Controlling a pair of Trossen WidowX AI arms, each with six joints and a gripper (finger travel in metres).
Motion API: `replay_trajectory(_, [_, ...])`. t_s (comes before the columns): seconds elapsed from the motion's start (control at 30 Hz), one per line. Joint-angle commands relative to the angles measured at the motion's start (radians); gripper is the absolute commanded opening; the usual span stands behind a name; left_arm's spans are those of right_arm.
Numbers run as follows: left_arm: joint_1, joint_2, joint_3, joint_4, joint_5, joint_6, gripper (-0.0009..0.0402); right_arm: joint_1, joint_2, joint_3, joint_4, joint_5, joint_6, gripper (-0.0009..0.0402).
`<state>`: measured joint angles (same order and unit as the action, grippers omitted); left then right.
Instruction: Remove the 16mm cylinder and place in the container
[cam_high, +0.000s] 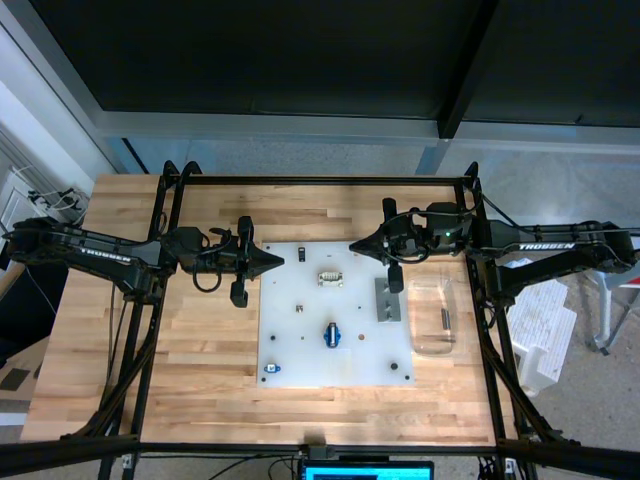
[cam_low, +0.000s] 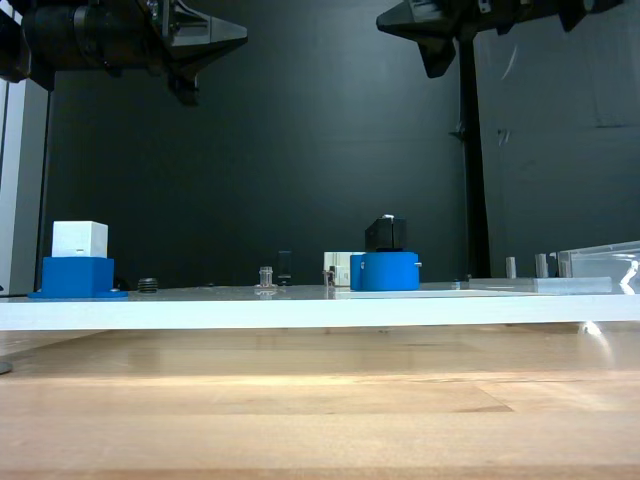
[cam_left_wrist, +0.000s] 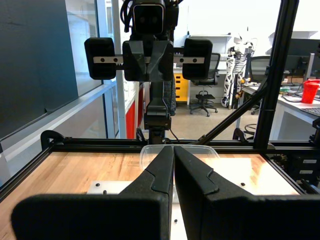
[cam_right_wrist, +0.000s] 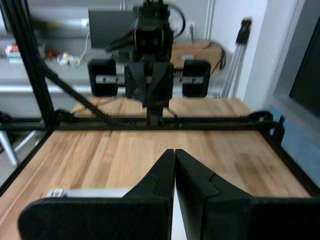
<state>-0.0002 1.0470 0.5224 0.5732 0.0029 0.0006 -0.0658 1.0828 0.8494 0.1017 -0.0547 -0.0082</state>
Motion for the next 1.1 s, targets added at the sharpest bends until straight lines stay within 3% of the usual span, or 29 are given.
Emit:
replay_trajectory(0.03, [0.000, 0.000, 0.000, 0.000, 0.000, 0.000, 0.0000, 0.000, 0.000, -0.046, 0.105, -0.002, 0.000, 0.0000])
replay_trajectory(0.2, [0.000, 0.000, 0.000, 0.000, 0.000, 0.000, 0.0000, -0.002, 0.010, -0.102, 0.217, -0.022, 0.003, 0.0000])
replay_trajectory(0.63, [0.000, 0.000, 0.000, 0.000, 0.000, 0.000, 0.0000, 0.001, 0.081, -0.120, 0.292, -0.029, 0.003, 0.0000])
replay_trajectory(0.73, [0.000, 0.000, 0.000, 0.000, 0.000, 0.000, 0.0000, 0.001, 0.083, -0.139, 0.320, -0.054, 0.011, 0.0000])
replay_trajectory(1.1, [0.000, 0.000, 0.000, 0.000, 0.000, 0.000, 0.0000, 0.001, 0.082, -0.231, 0.460, -0.043, 0.029, 0.0000])
